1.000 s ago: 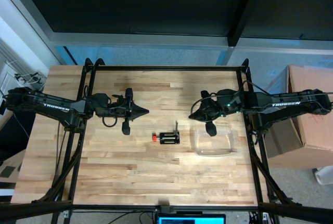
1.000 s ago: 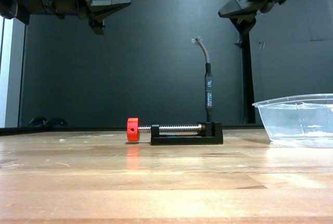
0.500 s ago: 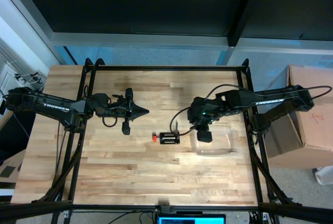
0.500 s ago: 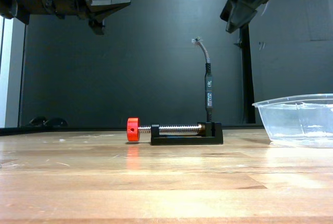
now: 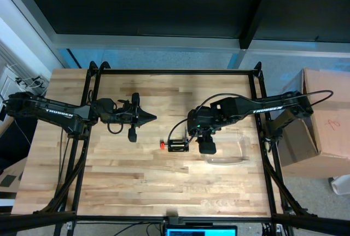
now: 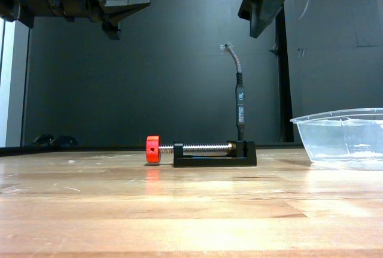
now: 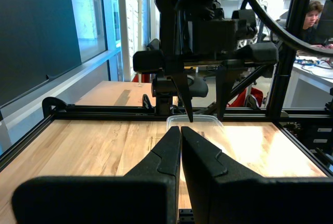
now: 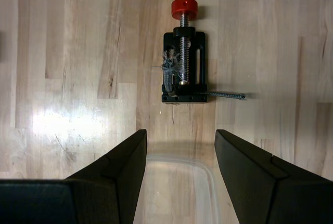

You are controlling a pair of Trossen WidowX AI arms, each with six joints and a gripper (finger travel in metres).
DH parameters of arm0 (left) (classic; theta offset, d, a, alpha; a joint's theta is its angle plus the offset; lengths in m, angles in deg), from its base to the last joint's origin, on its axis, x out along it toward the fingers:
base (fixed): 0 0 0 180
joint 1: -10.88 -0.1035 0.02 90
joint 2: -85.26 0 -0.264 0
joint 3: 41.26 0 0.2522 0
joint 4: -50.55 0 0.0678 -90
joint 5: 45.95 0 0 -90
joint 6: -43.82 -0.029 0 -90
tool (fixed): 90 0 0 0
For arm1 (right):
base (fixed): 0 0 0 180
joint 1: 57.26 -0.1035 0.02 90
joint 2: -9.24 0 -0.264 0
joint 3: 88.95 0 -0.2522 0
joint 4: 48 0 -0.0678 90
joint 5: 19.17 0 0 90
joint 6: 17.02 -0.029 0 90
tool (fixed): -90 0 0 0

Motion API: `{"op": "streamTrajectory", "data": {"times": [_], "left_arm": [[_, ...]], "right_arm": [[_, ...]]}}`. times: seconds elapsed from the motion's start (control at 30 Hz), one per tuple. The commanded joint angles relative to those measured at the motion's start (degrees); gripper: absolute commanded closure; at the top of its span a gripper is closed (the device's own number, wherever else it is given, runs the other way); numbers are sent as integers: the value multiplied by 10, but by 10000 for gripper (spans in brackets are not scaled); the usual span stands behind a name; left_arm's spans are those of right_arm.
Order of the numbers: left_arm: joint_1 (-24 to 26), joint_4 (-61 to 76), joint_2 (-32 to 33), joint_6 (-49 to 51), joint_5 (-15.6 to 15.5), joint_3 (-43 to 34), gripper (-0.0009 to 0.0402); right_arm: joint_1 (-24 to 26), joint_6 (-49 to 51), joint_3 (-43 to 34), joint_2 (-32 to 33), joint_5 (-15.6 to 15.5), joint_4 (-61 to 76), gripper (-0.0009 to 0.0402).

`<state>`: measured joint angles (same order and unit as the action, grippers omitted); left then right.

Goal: Remove the USB-C connector from the USB-C receptacle and place in the container

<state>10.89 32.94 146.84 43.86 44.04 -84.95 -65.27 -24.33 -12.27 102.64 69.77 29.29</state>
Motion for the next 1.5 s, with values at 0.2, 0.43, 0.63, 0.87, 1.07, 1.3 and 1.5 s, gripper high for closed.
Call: {"op": "streamTrajectory", "data": {"times": [0.2,0.43,0.63,0.87,1.07,1.3,1.5], "left_arm": [[0,0,0,0,0,0,393],[0,0,0,0,0,0,393],[0,0,0,0,0,0,393],[0,0,0,0,0,0,393],[0,0,0,0,0,0,393],[0,0,0,0,0,0,393],[0,0,0,0,0,0,393]], "right_arm": [[-6,-6,0,17,3,0,213],[-8,-12,0,49,17,-3,213],[-10,-12,0,84,16,-10,213],[-15,-12,0,115,16,-25,213],[-18,-12,0,137,16,-35,213],[-19,-12,11,140,16,-58,219],[-19,-12,24,140,16,-61,261]]}}
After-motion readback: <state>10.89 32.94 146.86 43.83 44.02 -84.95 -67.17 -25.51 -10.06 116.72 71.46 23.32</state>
